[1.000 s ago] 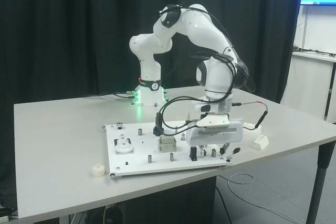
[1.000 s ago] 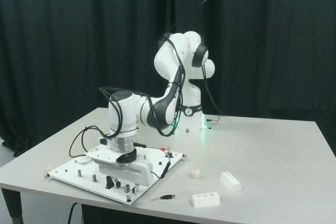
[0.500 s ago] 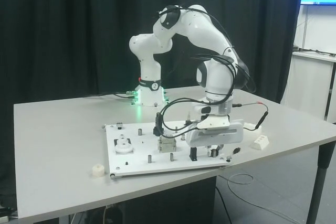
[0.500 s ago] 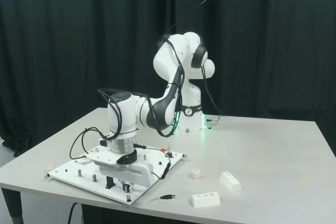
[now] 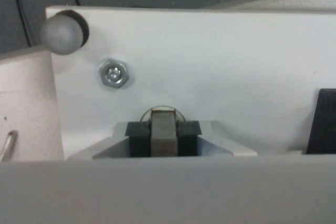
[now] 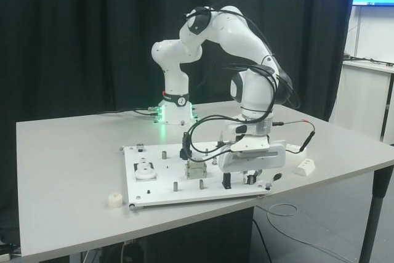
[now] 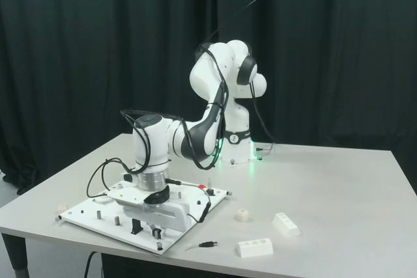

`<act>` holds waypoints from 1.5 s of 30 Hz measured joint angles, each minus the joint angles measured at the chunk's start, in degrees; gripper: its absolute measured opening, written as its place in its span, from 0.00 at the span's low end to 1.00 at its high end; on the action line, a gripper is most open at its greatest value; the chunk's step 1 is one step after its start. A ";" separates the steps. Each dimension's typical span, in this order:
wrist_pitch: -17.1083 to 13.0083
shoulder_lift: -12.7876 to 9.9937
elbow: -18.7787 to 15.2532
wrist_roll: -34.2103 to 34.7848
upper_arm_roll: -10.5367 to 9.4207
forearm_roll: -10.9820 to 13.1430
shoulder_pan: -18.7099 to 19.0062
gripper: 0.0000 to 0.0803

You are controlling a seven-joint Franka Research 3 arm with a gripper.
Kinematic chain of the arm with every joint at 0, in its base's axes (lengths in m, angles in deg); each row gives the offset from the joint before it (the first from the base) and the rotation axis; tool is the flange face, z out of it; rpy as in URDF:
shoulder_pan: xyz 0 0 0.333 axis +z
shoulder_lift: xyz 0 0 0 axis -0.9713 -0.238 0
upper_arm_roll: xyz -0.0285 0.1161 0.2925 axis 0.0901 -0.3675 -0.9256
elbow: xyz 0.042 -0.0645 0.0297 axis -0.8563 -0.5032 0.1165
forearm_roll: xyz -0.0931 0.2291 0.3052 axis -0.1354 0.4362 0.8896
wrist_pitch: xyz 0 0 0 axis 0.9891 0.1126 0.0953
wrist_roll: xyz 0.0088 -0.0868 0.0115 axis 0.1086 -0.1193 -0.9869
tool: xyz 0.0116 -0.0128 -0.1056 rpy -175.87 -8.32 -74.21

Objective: Remove square peg 4.

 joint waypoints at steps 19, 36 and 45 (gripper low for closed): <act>0.32 0.00 0.29 -0.14 -0.20 -0.14 -0.20 0.12; 0.30 0.00 0.43 -1.68 -0.54 -1.50 -0.21 0.12; 0.35 0.00 0.45 -3.41 -0.55 -1.53 -0.24 0.13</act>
